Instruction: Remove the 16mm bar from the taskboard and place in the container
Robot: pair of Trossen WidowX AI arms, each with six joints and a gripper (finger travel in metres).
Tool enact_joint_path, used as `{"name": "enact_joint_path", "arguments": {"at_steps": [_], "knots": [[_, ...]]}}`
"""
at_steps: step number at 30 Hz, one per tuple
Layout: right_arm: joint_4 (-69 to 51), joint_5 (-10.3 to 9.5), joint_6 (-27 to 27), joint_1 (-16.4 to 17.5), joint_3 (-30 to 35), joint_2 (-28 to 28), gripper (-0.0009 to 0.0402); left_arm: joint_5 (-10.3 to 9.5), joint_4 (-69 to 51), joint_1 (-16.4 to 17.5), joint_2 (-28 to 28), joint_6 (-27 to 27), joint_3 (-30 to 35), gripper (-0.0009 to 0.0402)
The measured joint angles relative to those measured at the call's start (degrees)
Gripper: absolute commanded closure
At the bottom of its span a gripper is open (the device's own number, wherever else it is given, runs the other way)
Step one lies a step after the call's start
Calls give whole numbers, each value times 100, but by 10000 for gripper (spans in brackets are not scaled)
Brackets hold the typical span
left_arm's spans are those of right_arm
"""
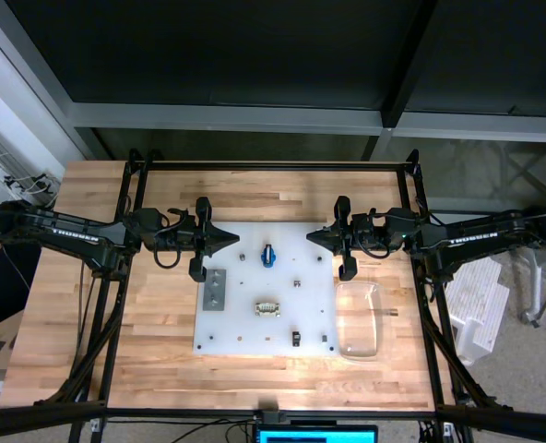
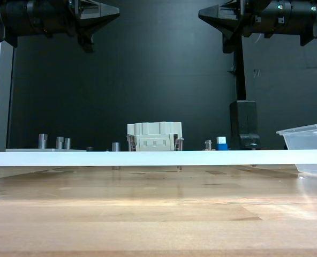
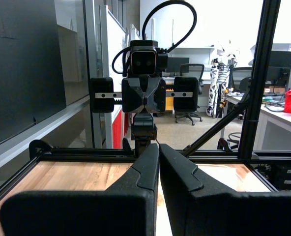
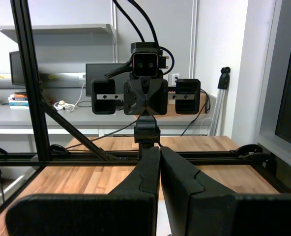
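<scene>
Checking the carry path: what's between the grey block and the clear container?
High view: the metal connector, on the taskboard. Left gripper and right gripper hover shut over its far corners.

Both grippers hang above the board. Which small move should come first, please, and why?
Probably lower the left gripper toward the grey block, where the bar seems to stand among short grey rods. Both grippers hang shut, high over the far edge of the board, and the right gripper is farther from the block.
</scene>
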Motion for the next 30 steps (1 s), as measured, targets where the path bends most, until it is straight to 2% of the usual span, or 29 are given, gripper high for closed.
{"name": "enact_joint_path", "arguments": {"at_steps": [3, 5, 9, 15, 30], "knots": [[-424, 7, 240, 11, 133, 0, 393, 0, 0, 0, 0, 0, 0, 393], [-1198, 33, 243, 50, 378, 2, 393, 0, 0, 0, 0, 0, 0, 393], [-2957, 42, 247, 190, 1075, 136, 393, 0, 0, 0, 0, 0, 0, 393], [-5141, 42, 251, 553, 2166, 654, 393, 0, 0, 0, 0, 0, 0, 393], [-7884, 44, 933, 1550, 3713, 2068, 393, 0, 0, 0, 0, 0, -2, 393]]}}
